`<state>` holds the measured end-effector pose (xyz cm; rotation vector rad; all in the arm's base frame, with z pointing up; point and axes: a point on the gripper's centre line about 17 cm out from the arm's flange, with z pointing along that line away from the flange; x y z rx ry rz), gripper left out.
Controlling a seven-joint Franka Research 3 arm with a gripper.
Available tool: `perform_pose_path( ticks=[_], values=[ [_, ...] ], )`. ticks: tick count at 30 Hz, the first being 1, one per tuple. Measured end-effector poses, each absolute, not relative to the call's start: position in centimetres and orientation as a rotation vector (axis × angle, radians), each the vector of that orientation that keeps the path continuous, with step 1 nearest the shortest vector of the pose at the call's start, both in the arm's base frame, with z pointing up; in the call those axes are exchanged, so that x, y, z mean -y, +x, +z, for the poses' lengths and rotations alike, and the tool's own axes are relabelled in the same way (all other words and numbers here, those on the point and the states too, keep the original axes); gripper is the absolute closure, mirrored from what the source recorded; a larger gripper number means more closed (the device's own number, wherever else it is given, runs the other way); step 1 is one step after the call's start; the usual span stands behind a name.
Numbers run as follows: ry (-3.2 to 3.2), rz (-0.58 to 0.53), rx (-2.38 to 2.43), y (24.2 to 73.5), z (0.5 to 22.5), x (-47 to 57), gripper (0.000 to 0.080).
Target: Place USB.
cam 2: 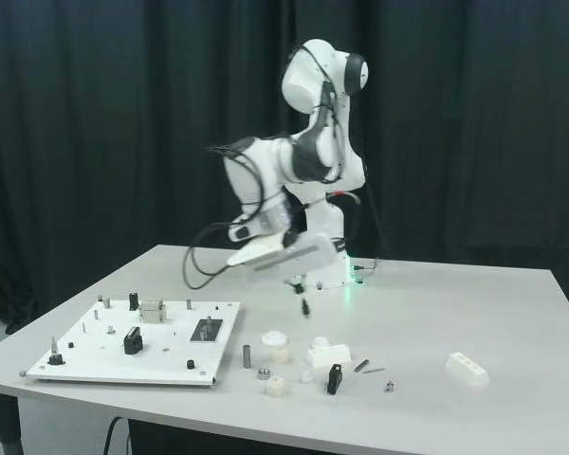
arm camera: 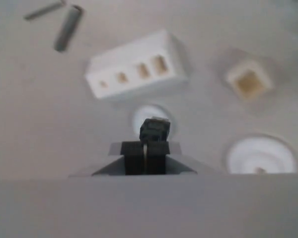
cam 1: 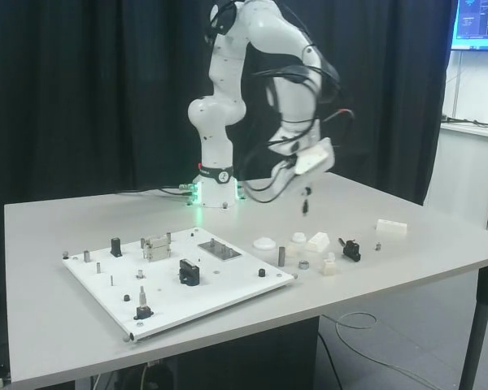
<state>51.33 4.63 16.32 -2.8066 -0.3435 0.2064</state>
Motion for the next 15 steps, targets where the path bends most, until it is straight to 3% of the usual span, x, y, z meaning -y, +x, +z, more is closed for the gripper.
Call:
perform_pose_path(
  ticks=[15],
  values=[
    [-2.885,0.088,0.335,52.9,15.2,-18.0,0.0793]
  ],
)
